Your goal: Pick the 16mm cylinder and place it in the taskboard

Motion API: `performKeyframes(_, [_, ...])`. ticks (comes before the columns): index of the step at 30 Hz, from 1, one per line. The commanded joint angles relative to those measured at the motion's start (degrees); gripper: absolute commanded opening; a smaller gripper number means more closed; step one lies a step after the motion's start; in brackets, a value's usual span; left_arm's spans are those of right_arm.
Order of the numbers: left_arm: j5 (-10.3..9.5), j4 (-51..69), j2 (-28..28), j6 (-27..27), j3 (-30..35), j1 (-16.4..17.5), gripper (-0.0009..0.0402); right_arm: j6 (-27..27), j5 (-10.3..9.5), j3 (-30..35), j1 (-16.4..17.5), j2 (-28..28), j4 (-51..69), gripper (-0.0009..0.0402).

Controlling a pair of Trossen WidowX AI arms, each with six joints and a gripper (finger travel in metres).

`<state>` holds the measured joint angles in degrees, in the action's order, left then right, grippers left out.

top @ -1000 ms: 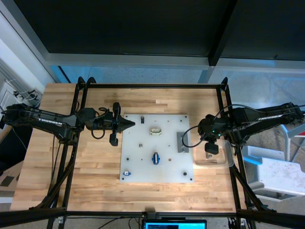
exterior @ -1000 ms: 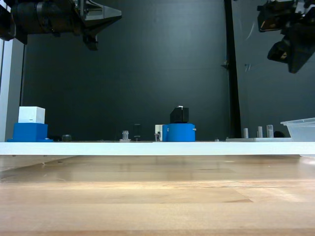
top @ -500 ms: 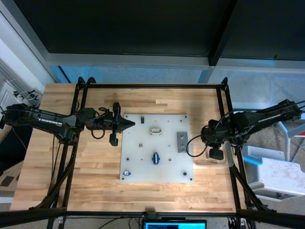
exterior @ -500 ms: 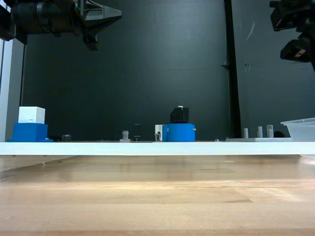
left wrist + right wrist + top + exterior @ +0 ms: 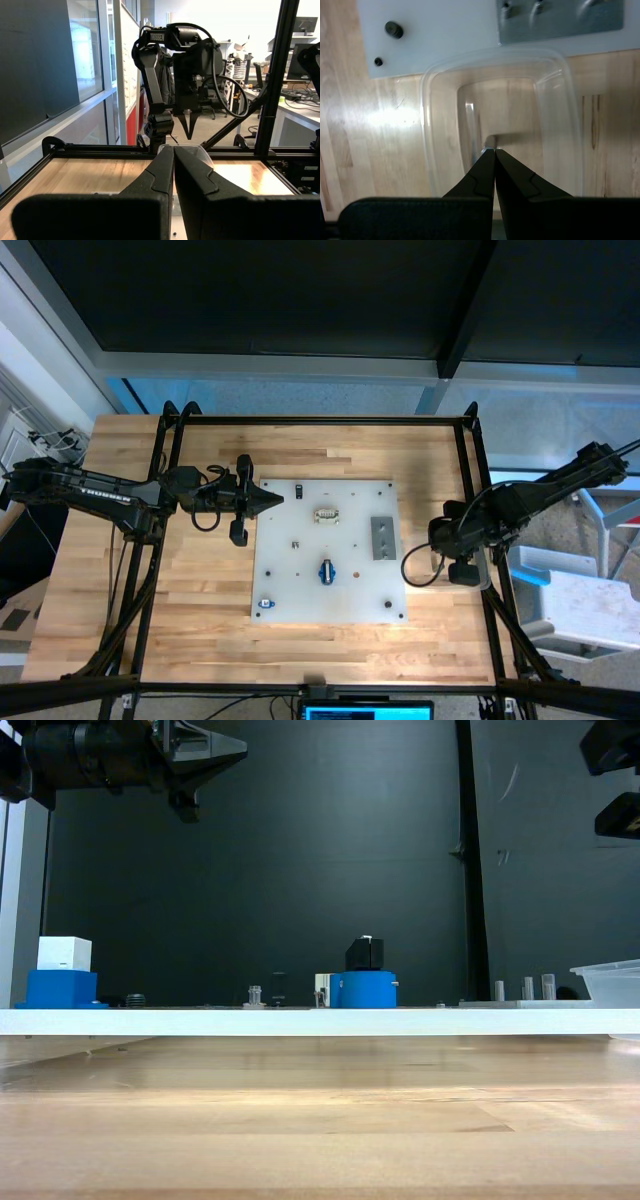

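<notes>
the right end effector (image 5: 494, 151) hangs over the clear plastic tray (image 5: 424, 130), just beside the taskboard (image 5: 300, 585), its fingers pressed narrow together. a tiny grey bit that looks like the 16mm cylinder (image 5: 485, 148) shows at their tips; i cannot tell whether it is pinched or lying in the tray. the left end effector (image 5: 174, 149), also closed tight, hovers high above the taskboard's left edge over the counter (image 5: 200, 620).

Worktop (image 5: 200, 640) pale wood, lightly glossy; taskboard (image 5: 300, 595) smooth matt white plastic; tray (image 5: 427, 125) clear glossy plastic; grey block (image 5: 560, 20) dull metal; left pincer (image 5: 173, 149) and right pincer (image 5: 495, 151) matt black plastic.
</notes>
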<state>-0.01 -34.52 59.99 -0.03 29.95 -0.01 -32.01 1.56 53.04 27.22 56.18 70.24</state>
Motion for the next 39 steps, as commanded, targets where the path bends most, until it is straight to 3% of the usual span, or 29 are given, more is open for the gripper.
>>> performKeyframes(1, [0.0,0.0,0.0,0.0,0.0,0.0,0.0,-0.9,0.83,-0.1,1.8,0.7,0.4,0.0])
performKeyframes(8, [0.0,0.0,0.0,0.0,0.0,0.0,0.0,-2.5,2.95,-0.1,5.4,3.3,0.5,0.0])
performKeyframes(15, [0.0,0.0,0.0,0.0,0.0,0.0,0.0,-5.2,3.43,-0.5,7.4,4.0,0.5,0.0])
performKeyframes(30, [0.0,0.0,0.0,0.0,0.0,0.0,0.0,-13.7,3.45,-2.0,7.6,4.0,1.7,0.0])
performKeyframes(39, [0.0,0.0,0.0,0.0,0.0,0.0,0.0,-15.5,3.41,-2.0,7.7,4.4,1.8,0.0])
